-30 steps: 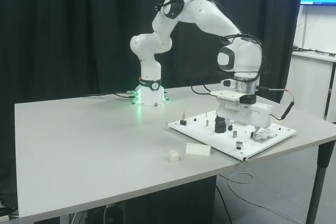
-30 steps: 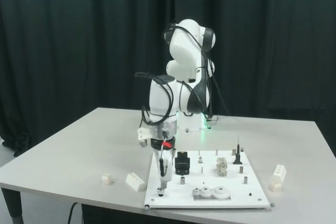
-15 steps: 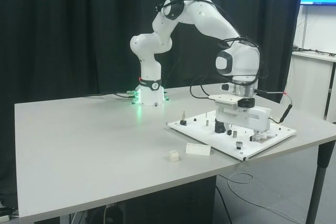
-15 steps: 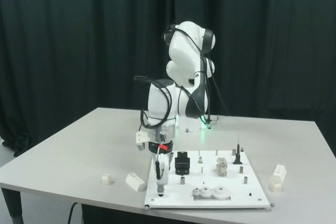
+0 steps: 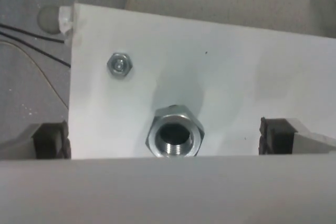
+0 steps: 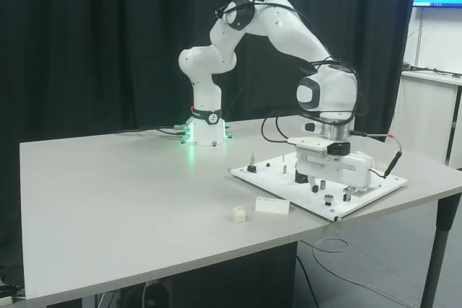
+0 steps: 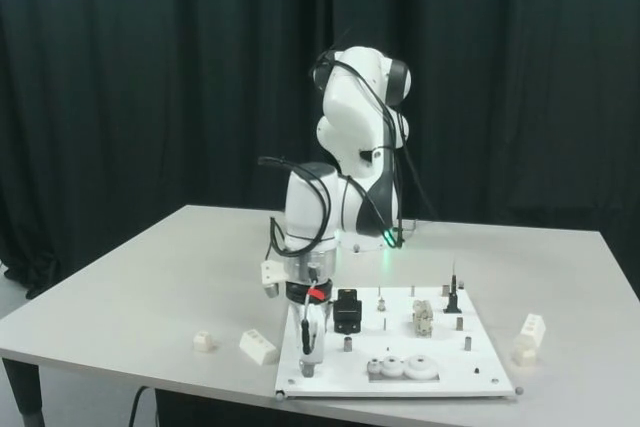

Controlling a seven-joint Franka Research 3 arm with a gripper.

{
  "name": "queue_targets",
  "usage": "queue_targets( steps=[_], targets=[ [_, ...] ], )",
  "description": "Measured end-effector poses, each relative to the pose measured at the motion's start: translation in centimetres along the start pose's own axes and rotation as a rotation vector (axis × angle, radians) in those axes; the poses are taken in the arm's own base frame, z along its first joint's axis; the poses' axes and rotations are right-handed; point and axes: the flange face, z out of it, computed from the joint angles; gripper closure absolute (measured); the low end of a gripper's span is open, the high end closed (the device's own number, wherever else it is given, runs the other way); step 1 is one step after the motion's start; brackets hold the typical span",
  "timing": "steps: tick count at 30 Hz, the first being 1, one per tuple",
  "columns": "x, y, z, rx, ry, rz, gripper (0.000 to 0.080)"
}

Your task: Remove bolt 4.

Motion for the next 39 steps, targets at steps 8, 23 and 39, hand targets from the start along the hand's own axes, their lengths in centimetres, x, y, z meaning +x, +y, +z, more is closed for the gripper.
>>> queue_targets(
  steps=[8, 23, 39],
  targets=[
    [-0.2, 0.2, 0.4, -0.003, 0.007, -0.011, 0.0003],
    [-0.3, 0.2, 1.1, 0.009, 0.006, -0.02, 0.0102],
    [0.4, 0.0, 1.4, -0.001, 0.011, -0.009, 0.0572]
  ],
)
